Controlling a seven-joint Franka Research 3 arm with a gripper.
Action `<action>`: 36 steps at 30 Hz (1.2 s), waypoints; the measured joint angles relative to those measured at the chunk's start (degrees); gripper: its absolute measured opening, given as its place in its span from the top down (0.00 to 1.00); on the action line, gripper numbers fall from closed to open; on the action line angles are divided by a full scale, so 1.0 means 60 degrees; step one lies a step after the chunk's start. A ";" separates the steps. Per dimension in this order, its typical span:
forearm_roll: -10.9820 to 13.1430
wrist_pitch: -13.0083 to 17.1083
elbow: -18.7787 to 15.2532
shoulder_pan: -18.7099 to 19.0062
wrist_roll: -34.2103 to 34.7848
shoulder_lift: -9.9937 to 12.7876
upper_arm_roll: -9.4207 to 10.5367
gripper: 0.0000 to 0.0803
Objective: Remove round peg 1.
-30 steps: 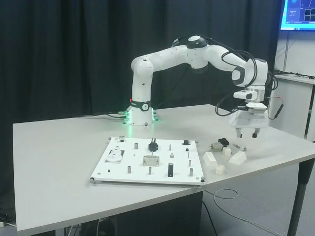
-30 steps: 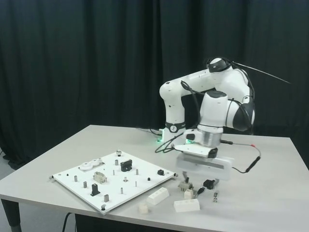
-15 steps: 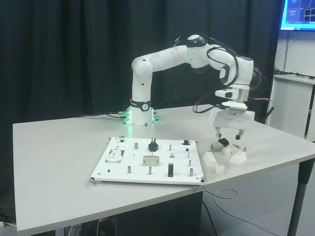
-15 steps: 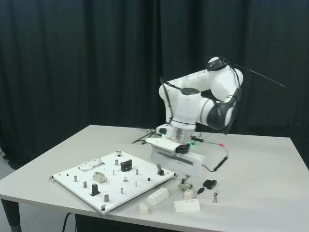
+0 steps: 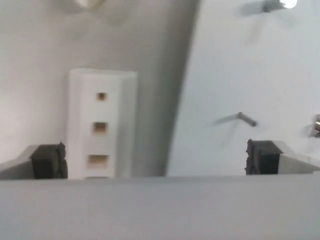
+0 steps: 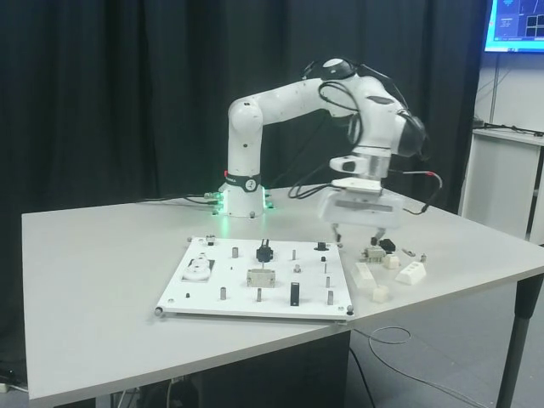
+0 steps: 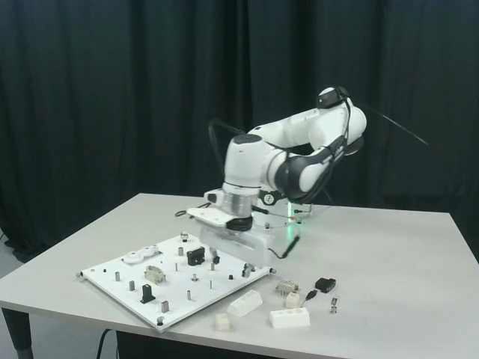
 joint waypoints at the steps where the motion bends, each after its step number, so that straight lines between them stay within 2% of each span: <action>1: 0.0122 0.0000 -0.0076 -0.0048 -0.0010 0.0000 -0.0006 0.00; 9: 0.1213 0.0003 -0.0595 -0.0434 -0.0011 0.0064 -0.0020 0.00; 15: 0.1709 -0.0127 -0.0799 -0.0617 -0.0017 0.0214 -0.0015 0.00; 21: 0.1894 -0.0223 -0.0939 -0.0673 -0.0016 0.0356 0.0041 0.00; 36: 0.2006 -0.0230 -0.1033 -0.0673 0.0028 0.0485 0.0378 0.00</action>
